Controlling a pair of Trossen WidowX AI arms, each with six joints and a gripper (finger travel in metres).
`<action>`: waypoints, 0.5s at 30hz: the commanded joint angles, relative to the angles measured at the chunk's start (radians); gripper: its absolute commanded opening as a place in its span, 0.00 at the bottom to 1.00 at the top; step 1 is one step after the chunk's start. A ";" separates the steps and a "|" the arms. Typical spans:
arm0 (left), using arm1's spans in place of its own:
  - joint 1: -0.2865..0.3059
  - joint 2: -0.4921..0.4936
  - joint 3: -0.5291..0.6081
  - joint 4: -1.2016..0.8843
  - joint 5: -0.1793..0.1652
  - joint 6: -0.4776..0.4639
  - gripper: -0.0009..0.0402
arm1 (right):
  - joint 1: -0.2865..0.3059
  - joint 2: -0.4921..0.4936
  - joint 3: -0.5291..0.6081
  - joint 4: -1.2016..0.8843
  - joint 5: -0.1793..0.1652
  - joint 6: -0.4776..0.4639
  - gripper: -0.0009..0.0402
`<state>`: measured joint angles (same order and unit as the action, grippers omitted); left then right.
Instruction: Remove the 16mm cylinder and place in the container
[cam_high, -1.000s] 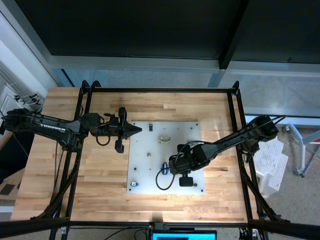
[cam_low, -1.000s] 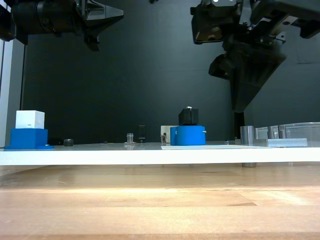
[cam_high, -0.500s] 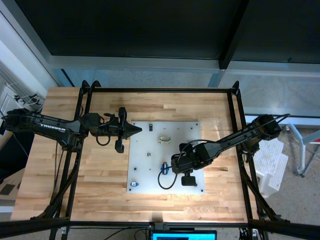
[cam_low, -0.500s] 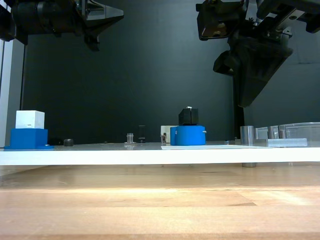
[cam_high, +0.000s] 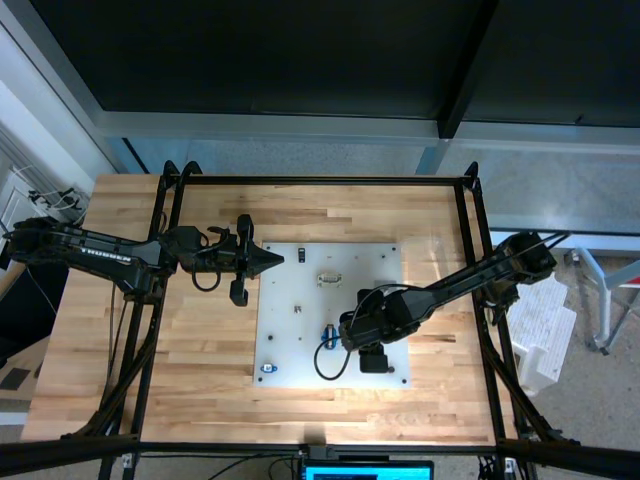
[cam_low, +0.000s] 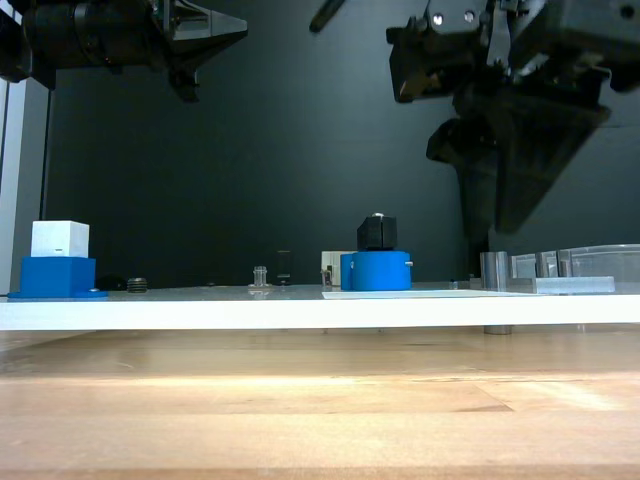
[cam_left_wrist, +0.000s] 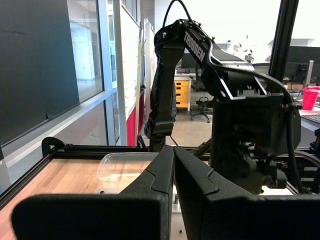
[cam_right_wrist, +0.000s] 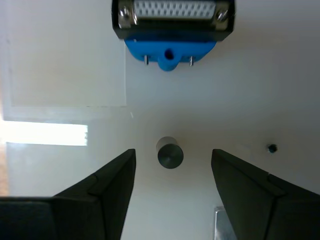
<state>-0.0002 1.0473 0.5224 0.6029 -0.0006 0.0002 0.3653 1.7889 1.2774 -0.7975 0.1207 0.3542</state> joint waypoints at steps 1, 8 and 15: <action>0.000 0.000 0.000 0.000 0.000 0.000 0.02 | 0.002 0.027 0.000 0.010 -0.009 0.000 0.57; 0.000 0.000 0.000 0.000 0.000 0.000 0.02 | 0.002 0.053 -0.001 0.028 -0.009 -0.004 0.53; 0.000 0.000 0.000 0.000 0.000 0.000 0.02 | 0.002 0.053 -0.013 0.039 -0.009 -0.004 0.44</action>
<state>-0.0002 1.0473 0.5224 0.6029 -0.0006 0.0002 0.3668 1.8412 1.2682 -0.7620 0.1123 0.3519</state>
